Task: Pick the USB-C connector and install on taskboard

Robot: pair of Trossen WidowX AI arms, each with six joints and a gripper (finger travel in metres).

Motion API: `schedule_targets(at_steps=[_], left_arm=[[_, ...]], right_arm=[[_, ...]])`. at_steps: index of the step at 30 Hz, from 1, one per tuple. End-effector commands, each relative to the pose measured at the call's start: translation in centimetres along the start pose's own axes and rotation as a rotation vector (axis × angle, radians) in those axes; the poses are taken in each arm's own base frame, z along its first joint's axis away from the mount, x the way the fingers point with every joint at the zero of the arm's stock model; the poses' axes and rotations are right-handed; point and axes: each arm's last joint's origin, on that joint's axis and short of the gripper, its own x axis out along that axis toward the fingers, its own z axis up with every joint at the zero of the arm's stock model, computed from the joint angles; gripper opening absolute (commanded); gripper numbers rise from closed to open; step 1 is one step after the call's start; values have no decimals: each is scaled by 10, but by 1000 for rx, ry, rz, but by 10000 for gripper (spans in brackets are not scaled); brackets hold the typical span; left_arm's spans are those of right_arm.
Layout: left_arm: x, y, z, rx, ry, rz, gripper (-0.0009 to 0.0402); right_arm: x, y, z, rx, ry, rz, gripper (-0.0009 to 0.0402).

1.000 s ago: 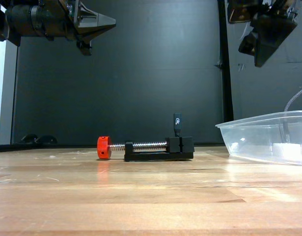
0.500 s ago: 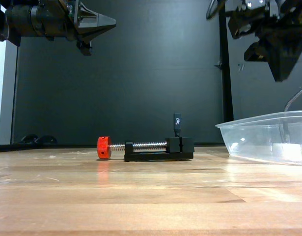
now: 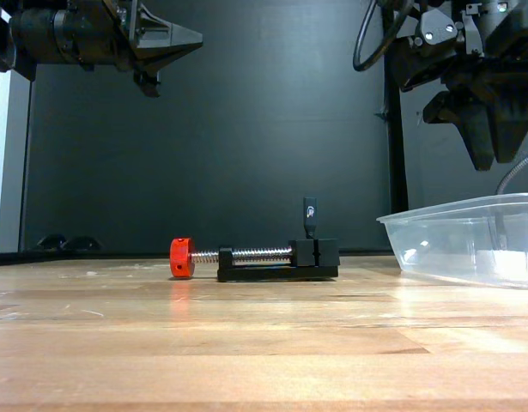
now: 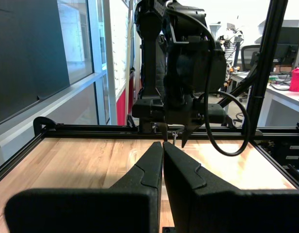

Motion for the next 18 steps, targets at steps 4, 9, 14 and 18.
schedule_targets(at_steps=[4,9,14,18], left_arm=[[0,0,0,0,0,0,0],[0,0,0,0,0,0,0],[0,0,0,0,0,0,0],[0,0,0,0,0,0,0]], right_arm=[[10,2,2,-3,2,-22,169],[20,2,3,-10,12,-25,169],[29,4,3,-17,16,-21,169],[32,4,3,-22,8,-19,169]])
